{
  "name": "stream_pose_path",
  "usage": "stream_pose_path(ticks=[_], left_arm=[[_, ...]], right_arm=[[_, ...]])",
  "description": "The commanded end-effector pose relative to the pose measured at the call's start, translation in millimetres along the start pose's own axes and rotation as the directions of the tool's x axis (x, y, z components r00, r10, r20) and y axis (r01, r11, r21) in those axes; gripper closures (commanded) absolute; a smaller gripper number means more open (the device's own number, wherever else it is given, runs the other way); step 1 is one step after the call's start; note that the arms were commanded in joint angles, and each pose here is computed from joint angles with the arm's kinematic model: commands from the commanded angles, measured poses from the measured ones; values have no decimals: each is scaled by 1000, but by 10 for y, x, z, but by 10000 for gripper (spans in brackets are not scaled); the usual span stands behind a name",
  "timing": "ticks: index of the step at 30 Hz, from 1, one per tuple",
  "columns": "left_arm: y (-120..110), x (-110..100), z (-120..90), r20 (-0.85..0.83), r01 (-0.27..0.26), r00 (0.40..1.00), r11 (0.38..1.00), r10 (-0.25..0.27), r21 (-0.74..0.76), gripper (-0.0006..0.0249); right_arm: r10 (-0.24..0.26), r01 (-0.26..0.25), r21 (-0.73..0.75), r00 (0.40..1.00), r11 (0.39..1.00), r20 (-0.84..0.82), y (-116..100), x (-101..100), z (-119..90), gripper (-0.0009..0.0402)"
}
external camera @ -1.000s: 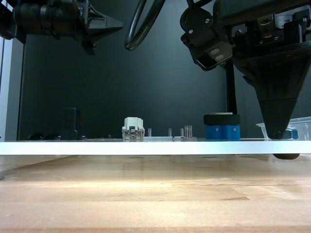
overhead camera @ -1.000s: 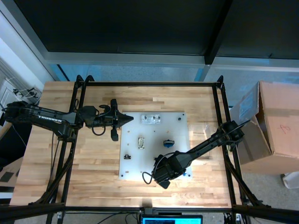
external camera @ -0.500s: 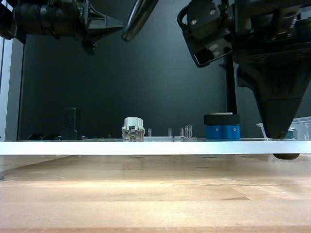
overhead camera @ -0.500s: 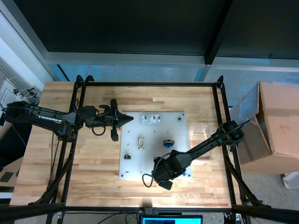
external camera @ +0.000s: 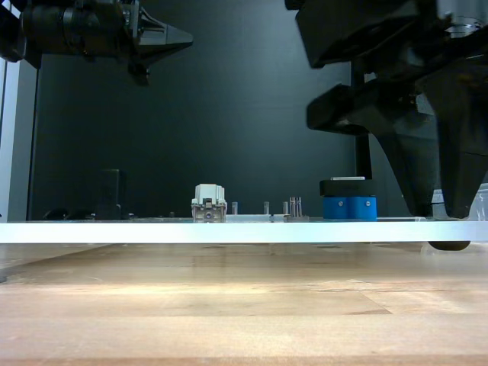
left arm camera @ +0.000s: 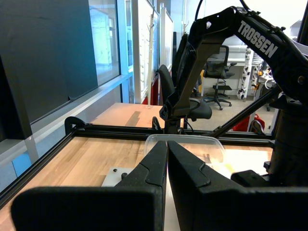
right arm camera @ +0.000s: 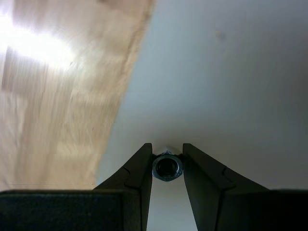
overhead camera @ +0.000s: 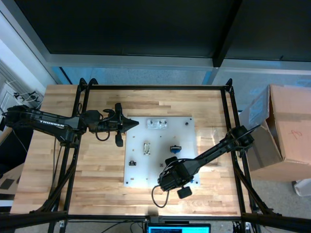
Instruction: Unfasten the M12 nut and place it in the container
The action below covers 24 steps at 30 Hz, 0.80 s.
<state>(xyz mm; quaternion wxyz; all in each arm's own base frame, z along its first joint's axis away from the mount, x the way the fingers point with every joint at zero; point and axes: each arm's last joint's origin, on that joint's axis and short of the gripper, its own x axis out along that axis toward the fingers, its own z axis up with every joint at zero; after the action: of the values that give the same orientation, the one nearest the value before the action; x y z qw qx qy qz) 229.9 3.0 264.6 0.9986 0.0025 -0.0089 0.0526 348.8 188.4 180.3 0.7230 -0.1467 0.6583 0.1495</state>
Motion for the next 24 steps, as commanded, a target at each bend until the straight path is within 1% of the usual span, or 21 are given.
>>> stream_pose_path(ticks=[1,4,7,9,12,15,17,19,24], left_arm=[[0,0,2,1,0,1000,1000,0,0,243],[0,0,2,1,0,1000,1000,0,0,243],[1,0,0,0,0,1000,1000,0,0,243],[0,0,0,0,0,1000,1000,0,0,243],[0,0,2,1,0,1000,1000,0,0,243],[1,0,2,1,0,1000,1000,0,0,243],[0,0,2,1,0,1000,1000,0,0,243],[0,0,0,0,0,1000,1000,0,0,243],[0,0,0,0,0,1000,1000,0,0,243]], right_arm=[[-4,2,-139,1000,990,-9,0,0,-9,381],[-4,0,-270,1000,963,-14,0,0,-14,381],[-5,-1,-416,1000,909,-14,-1,0,-14,381],[-5,-4,-518,1000,855,-16,-1,0,-16,381],[-14,-2,-626,1000,779,-20,-4,0,-20,381],[-14,-4,-713,1000,701,-19,1,0,-20,381],[-13,-5,-751,1000,661,-18,6,0,-19,381],[-14,-4,-765,1000,643,-17,7,0,-18,381],[-13,-3,-766,1000,643,-15,12,-1,-16,381]])
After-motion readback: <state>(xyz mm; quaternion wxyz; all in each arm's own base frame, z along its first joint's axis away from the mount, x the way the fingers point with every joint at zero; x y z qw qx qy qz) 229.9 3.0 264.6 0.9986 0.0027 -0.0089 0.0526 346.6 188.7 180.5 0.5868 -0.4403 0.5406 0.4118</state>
